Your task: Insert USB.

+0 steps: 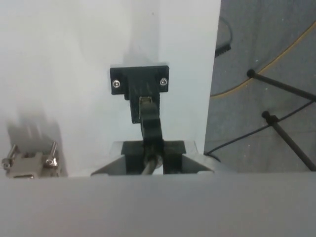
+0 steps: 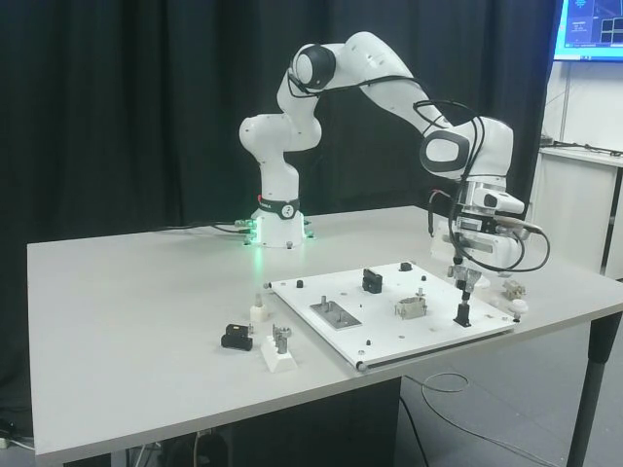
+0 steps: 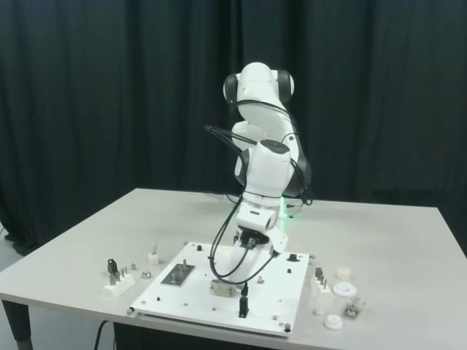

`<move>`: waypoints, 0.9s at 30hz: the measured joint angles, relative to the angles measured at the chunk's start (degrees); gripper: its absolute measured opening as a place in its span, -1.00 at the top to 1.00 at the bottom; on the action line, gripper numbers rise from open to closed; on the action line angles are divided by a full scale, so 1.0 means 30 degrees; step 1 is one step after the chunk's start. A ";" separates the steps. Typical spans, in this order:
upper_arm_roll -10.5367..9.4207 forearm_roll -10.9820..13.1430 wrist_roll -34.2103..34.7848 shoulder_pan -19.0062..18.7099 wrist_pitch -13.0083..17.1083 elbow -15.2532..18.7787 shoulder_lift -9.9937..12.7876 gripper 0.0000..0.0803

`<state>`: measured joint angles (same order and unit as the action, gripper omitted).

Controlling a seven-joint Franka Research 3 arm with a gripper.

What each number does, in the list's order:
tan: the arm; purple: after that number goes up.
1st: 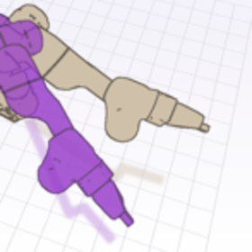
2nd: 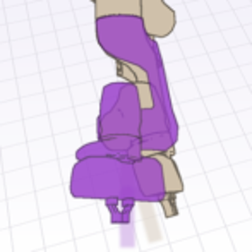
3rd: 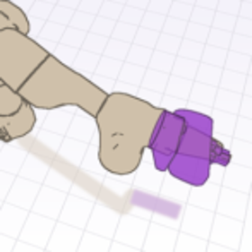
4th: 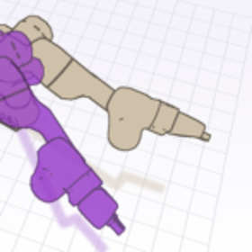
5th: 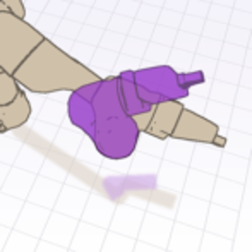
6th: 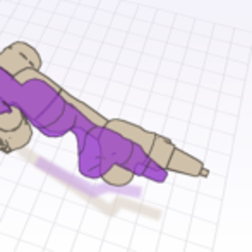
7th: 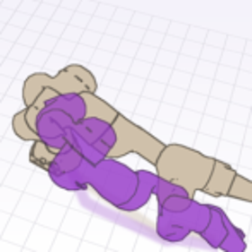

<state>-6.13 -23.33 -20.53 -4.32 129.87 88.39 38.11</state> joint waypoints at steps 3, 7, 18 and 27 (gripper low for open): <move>-0.0038 0.0000 0.0073 0.0000 0.0000 0.0010 0.0001 0.83; -0.0074 0.0000 0.0218 -0.0001 0.0000 0.0032 0.0004 0.83; -0.0076 -0.0103 0.0366 0.0047 0.0003 0.0047 0.0045 0.83; -0.0077 -0.0235 0.0567 0.0078 0.0018 0.0048 0.0089 0.83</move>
<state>-6.36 -24.03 -18.83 -4.09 129.92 88.53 38.38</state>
